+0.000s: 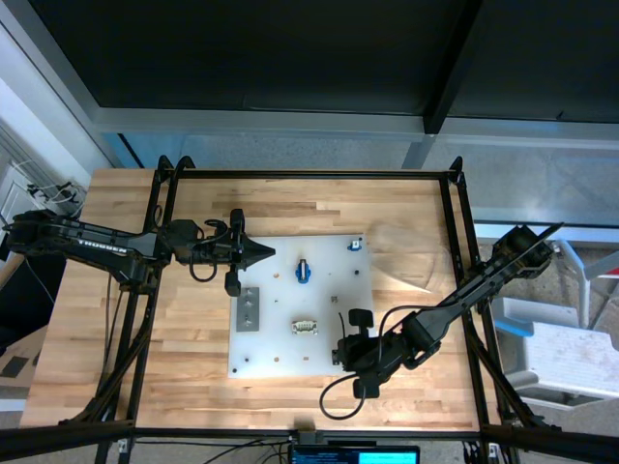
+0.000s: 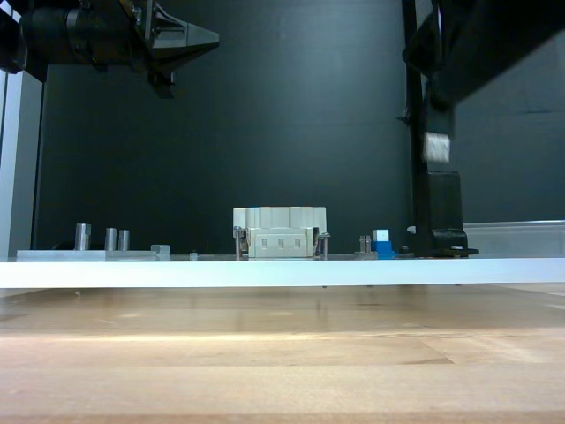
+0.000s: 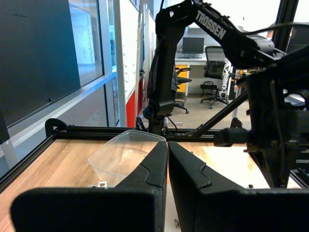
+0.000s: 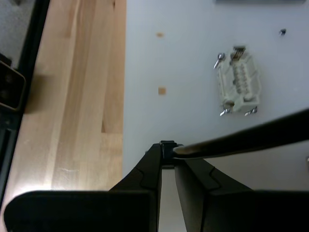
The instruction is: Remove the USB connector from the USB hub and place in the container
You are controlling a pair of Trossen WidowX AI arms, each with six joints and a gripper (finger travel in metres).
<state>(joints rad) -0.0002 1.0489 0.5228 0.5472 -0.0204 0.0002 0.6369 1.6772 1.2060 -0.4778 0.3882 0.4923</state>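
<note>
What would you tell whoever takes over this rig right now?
Left pincer: shut, empty, parked high over the white board's far left corner.
Right pincer: down at the board's near right part, shut on the USB connector, wire tail trailing aside.
USB hub: hidden under the tips, so unplugging is unconfirmed.
Container: on the table off the board's far right corner, looks empty.
To do: lift the connector clear, carry it to the container, release.

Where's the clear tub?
High view: the clear plastic tub sits beside the white board's far right corner, across from the high left gripper, beyond the low right gripper.
</note>
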